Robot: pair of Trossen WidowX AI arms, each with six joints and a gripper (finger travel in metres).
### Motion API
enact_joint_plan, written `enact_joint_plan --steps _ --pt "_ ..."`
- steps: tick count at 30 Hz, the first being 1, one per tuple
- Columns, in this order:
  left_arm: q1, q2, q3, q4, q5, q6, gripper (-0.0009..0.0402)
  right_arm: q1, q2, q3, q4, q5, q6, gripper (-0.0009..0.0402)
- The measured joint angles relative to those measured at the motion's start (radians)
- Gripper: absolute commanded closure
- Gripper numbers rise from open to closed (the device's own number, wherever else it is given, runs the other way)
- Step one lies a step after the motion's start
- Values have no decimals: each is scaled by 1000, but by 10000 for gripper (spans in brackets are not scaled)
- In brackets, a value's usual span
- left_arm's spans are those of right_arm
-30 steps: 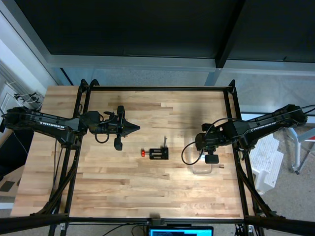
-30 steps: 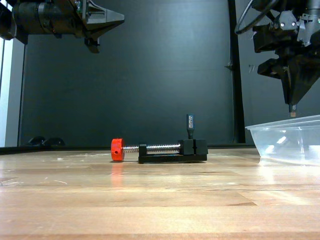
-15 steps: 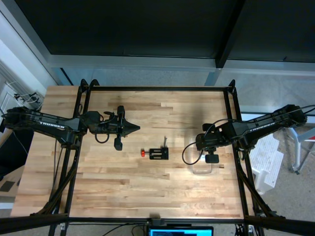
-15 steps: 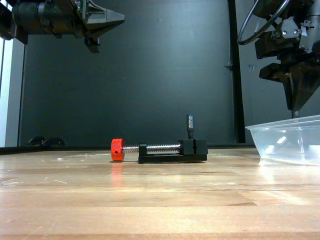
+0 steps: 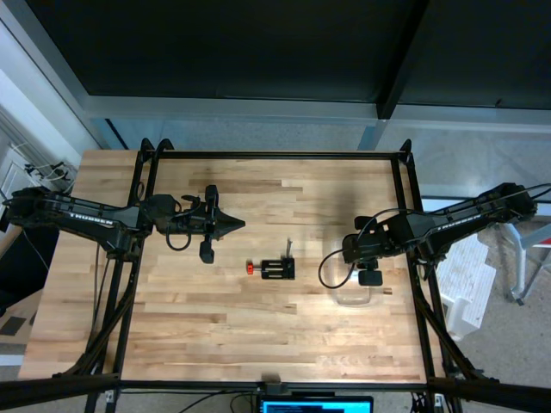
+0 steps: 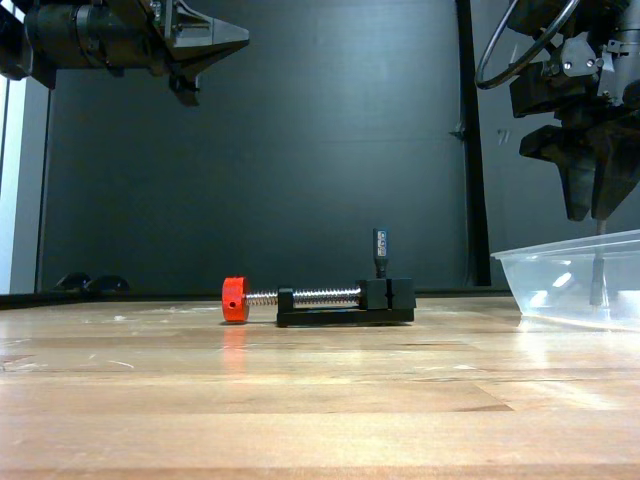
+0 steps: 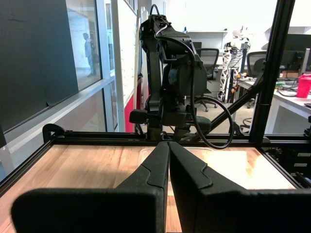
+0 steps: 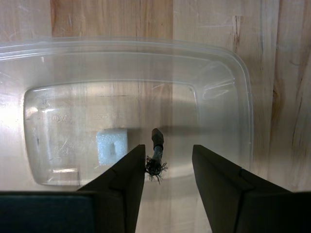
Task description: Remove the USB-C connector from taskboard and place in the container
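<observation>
The taskboard (image 5: 277,268) (image 6: 345,300), a black block with a red-orange knob (image 6: 234,299), lies mid-table. The container (image 5: 351,298) (image 6: 560,285) (image 8: 238,97) sits to its right. My right gripper (image 5: 363,268) (image 6: 592,212) (image 8: 168,155) hangs open just above the container, holding nothing. The USB-C connector (image 8: 157,137) (image 6: 597,275), a short dark plug with frayed wires, is inside the container below the open fingers; I cannot tell if it rests on the floor. My left gripper (image 5: 237,224) (image 6: 240,38) (image 7: 168,150) stays shut and high at the left, far from the board.
A small pale square piece (image 8: 112,145) lies on the container floor beside the connector. A thin upright pin (image 6: 380,250) stands on the taskboard's right end. A black frame (image 5: 275,156) borders the wooden table.
My right gripper, shut on the connector over the container a second ago, has opened. The connector has left the fingertips and dropped into the container. The left arm has not moved.
</observation>
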Motion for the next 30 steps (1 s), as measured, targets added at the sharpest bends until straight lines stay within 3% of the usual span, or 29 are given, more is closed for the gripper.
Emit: enact_joint_plan --steps 6,18,24,30 --pt "0 0 0 0 0 0 393 0 0 23 0 -1 0 229" --pt "0 0 0 0 0 0 393 -2 0 139 -38 -3 -1 239" --pt "0 0 0 0 0 0 393 -40 -16 139 44 -3 -18 281" --pt "0 0 0 0 0 0 393 -98 -55 140 270 -54 -112 350"
